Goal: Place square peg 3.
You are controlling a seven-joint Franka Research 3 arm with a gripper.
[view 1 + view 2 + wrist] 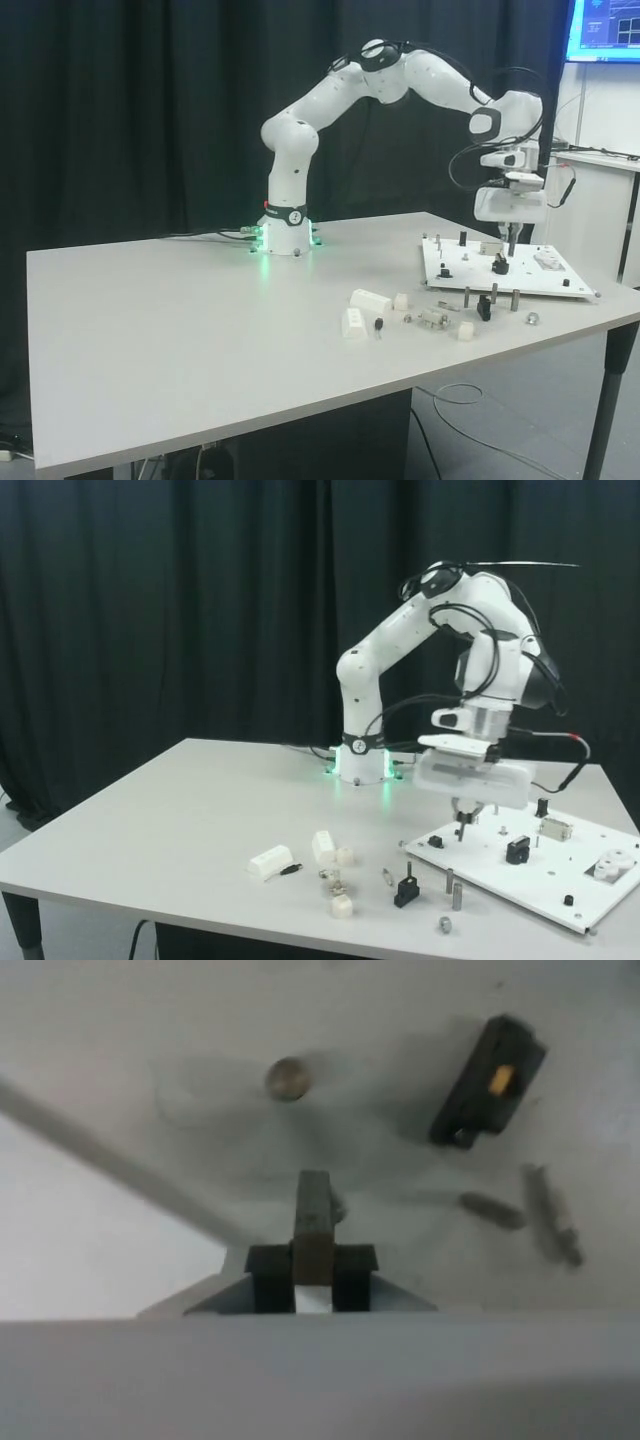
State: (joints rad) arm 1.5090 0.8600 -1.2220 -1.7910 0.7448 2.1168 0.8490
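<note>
I see the square peg (313, 1222), a slim grey bar with flat sides, standing upright and pinched at its upper end between the gripper (312, 1278) fingers, above the white board (560, 880), its lower tip near it.

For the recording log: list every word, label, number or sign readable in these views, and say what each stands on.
None can be read.
Screen, upper corner of the first room view: shows marks, too small to read.
Arm base: a small dark badge, too small to read.
White board and the loose parts on the grey table: no lettering visible.
Wrist view, black block: a small patch on it, no writing legible.
</note>
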